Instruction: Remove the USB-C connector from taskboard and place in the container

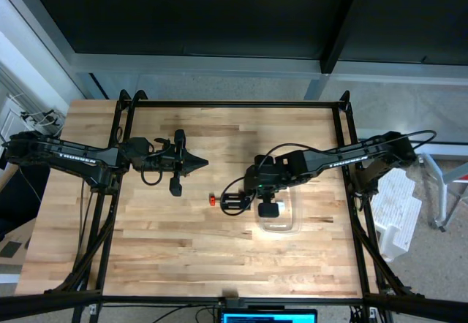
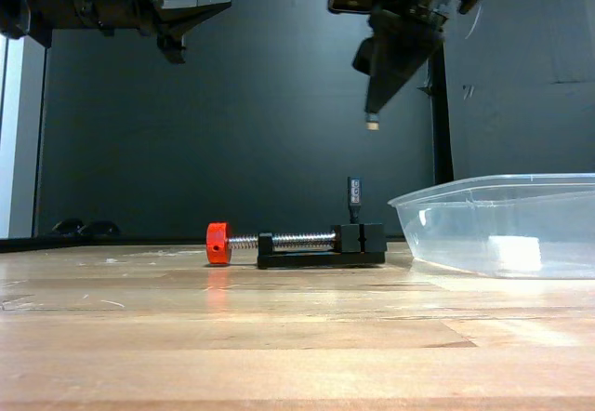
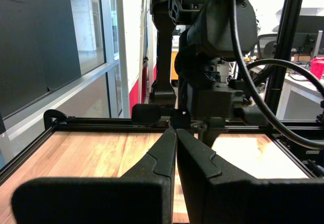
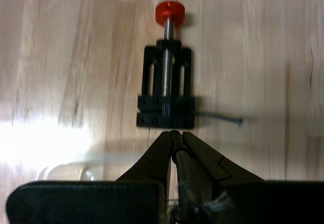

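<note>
The taskboard (image 2: 321, 244) is a small black block with a red-orange knob (image 2: 218, 243), lying on the wooden table and also seen in the high view (image 1: 232, 202) and the right wrist view (image 4: 166, 89). My right gripper (image 2: 372, 115) hangs well above the block's right end, shut on a thin black cable (image 4: 183, 169). The USB-C connector (image 2: 372, 125) shows as a small light tip below the fingertips, free of the block. The clear container (image 2: 502, 216) stands just right of the block, with its rim (image 1: 292, 224) below the right arm. My left gripper (image 3: 175, 133) is shut, empty, and raised far to the left (image 1: 197, 164).
A short dark post (image 2: 354, 197) stands upright on the taskboard's right end. A small white square piece (image 2: 516, 253) lies inside the container. A black frame (image 1: 234, 104) runs around the table's back and sides. Bare wood stretches in front of the block.
</note>
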Robot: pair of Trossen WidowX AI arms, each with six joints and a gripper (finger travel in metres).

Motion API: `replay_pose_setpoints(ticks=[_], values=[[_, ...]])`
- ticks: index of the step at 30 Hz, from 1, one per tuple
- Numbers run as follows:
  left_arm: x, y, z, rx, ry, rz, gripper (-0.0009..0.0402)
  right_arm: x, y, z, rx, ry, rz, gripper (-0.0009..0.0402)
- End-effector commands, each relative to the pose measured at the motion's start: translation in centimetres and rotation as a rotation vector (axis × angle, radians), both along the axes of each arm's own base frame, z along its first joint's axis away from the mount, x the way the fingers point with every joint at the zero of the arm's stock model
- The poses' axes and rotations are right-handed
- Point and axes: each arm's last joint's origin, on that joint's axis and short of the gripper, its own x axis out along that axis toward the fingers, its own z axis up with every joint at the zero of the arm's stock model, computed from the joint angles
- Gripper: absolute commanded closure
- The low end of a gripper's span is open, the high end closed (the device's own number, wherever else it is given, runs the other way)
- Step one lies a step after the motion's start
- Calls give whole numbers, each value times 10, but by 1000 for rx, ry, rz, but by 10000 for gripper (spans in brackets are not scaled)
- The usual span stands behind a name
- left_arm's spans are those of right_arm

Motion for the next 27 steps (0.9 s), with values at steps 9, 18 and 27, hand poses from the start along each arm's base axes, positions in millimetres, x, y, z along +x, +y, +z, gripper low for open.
replay_pose_setpoints(ticks=[9,18,27], values=[[0,0,0,0,0,0,393,-49,-8,-26,-11,63,-1,393],[0,0,0,0,0,0,393,-72,-11,-39,-15,85,-5,393],[0,0,0,0,0,0,393,-73,-10,-42,-21,78,-2,393]])
